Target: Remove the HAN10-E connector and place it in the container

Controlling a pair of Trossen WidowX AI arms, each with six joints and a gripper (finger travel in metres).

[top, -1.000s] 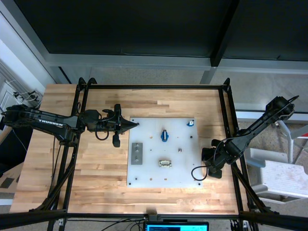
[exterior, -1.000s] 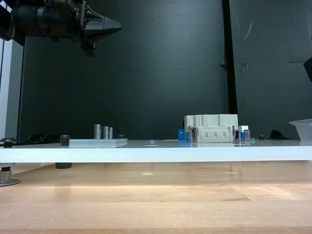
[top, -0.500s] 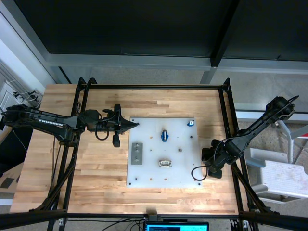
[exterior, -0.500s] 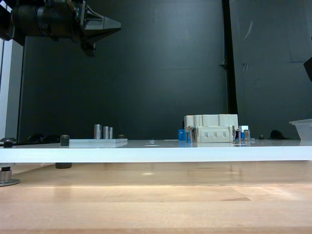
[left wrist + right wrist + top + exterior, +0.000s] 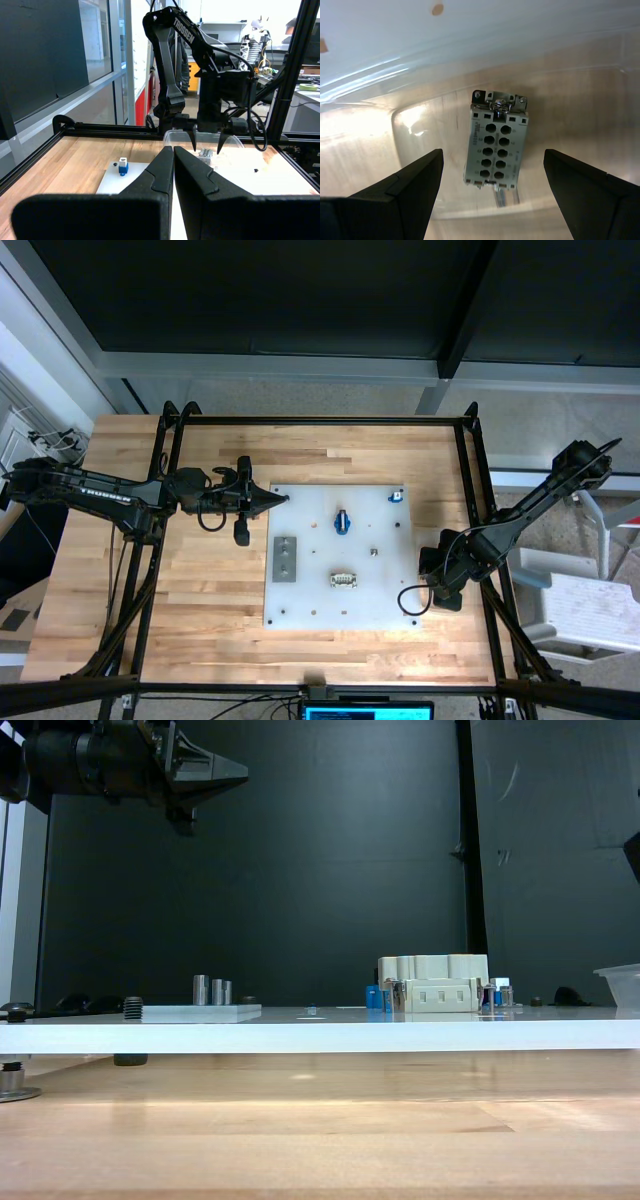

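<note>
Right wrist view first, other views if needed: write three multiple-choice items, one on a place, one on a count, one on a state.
1. Where does the HAN10-E connector lie?
A. on the grey block
B. in the container
C. on the bare wood table

2. How many round pin holes show on its face?
A. six
B. ten
C. sixteen

3. How is the right tool?
A. open
B. shut on the connector
C. shut on nothing

Key: B, clear walls surround it. B, two columns of five. A, its fingers stand wide apart on either side of the connector, above the container. The left tool is shut, raised over the far-left corner of the board.
</note>
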